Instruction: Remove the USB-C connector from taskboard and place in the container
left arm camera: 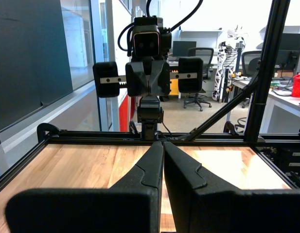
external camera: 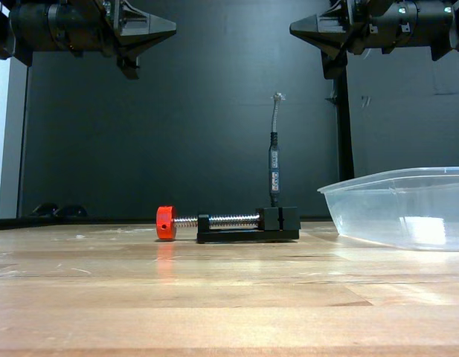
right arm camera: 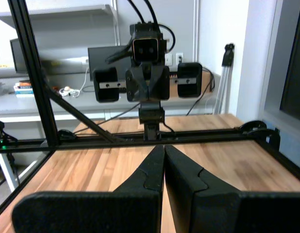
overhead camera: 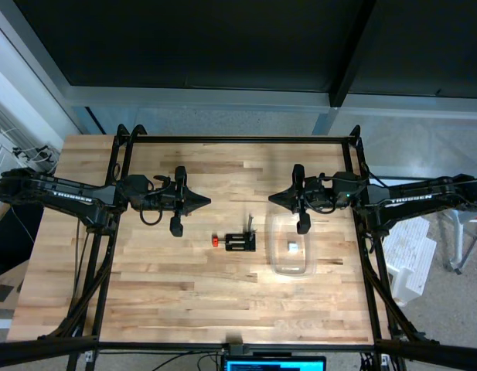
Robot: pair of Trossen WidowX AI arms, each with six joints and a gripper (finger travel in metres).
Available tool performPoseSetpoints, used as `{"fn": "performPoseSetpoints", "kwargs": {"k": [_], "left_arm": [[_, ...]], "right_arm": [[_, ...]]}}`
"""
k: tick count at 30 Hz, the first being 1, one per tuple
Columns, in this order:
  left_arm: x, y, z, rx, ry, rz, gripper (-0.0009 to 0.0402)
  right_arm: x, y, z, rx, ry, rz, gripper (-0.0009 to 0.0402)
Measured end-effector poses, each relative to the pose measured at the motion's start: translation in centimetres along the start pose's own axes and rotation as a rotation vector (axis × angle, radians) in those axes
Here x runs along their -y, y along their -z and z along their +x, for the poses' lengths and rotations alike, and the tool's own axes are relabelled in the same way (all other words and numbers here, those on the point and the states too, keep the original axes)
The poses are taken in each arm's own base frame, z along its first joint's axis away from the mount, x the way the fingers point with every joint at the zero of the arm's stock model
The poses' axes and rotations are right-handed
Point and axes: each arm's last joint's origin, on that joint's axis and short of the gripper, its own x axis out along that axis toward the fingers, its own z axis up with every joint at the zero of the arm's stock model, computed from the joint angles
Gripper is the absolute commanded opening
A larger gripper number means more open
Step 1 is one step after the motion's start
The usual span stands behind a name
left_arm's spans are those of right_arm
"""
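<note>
1. You see the left gripper (overhead camera: 206, 202) and the right gripper (overhead camera: 272, 198) high above the table, tips facing each other. Both have their fingers pressed together and hold nothing.
2. The clear shallow plastic tray (overhead camera: 271, 249) lies below the right gripper.
3. The small black blocky fixture with a red-orange knob (overhead camera: 240, 241) sits just beside the tray.
4. The tiny dark USB-C plug on a thin cable (external camera: 274, 169) stands upright in the fixture.

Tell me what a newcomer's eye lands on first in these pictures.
A small black blocky taskboard with a red-orange knob sits mid-table. The thin black USB-C connector stands upright from it on its cable, beside the clear plastic rectangular tray. High over the wooden table, the left end effector and right end effector hang shut, tips pointing at each other, holding nothing.
</note>
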Motion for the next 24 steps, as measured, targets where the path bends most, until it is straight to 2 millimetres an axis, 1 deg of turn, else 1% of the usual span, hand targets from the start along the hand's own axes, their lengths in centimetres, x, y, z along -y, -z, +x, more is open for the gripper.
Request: {"fn": "performPoseSetpoints", "kwargs": {"k": [6,9,18,24], "left_arm": [[0.0,0.0,0.0,0.001,0.000,0.000,0.0000],[0.0,0.0,0.0,0.001,0.000,0.000,0.0000],[0.0,0.0,0.0,0.001,0.000,0.000,0.0000],[0.0,0.0,0.0,0.000,0.000,0.000,0.0000]], "right_arm": [[-0.1,-0.5,1.2,-0.195,0.016,0.040,0.0000],[-0.5,-0.5,2.0,-0.299,0.015,0.038,0.0000],[-2.0,0.1,4.2,-0.568,0.062,-0.012,0.0000],[-2.9,0.6,5.4,-0.727,0.048,-0.040,0.0000]]}}
